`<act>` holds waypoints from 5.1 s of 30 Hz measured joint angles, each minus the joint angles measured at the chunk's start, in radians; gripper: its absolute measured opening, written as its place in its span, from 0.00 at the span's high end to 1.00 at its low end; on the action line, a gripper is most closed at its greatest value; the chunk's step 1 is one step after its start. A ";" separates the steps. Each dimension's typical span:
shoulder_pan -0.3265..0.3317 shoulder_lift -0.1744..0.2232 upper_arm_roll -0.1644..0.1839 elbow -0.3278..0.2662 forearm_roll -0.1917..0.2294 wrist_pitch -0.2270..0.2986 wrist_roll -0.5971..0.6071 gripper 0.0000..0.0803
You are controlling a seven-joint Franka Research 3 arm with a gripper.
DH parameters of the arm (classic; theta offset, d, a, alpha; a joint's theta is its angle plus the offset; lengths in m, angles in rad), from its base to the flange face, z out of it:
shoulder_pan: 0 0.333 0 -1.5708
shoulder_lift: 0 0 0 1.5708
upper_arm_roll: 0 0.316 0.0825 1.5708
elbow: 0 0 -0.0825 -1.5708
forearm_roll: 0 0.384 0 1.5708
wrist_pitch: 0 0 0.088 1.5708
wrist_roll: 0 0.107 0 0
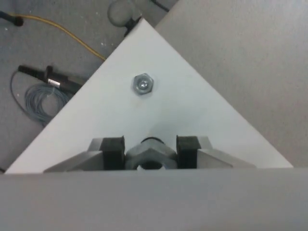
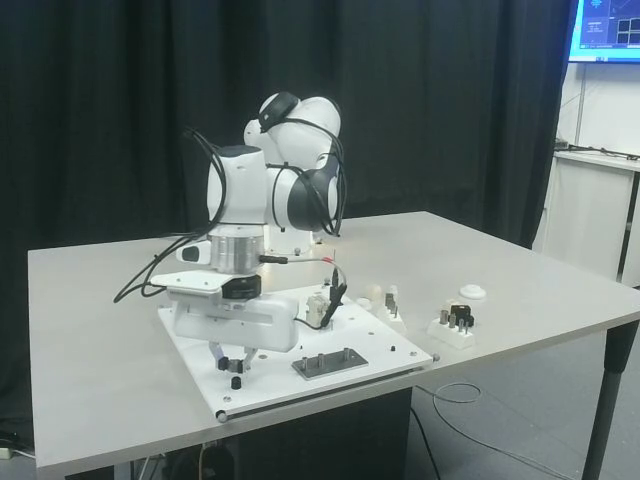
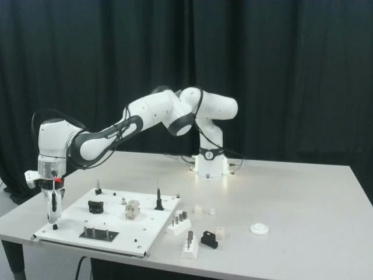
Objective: Insert bolt 4.
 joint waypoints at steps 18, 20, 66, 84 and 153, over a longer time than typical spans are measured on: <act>-0.026 -0.001 0.063 0.016 -0.081 0.011 0.001 0.72; -0.027 -0.001 0.066 0.018 -0.084 0.012 0.001 0.72; -0.055 -0.003 0.140 0.034 -0.166 0.030 0.000 0.72; -0.056 -0.004 0.142 0.034 -0.172 0.031 0.157 0.72; -0.066 -0.014 0.183 0.035 -0.269 0.039 0.938 0.72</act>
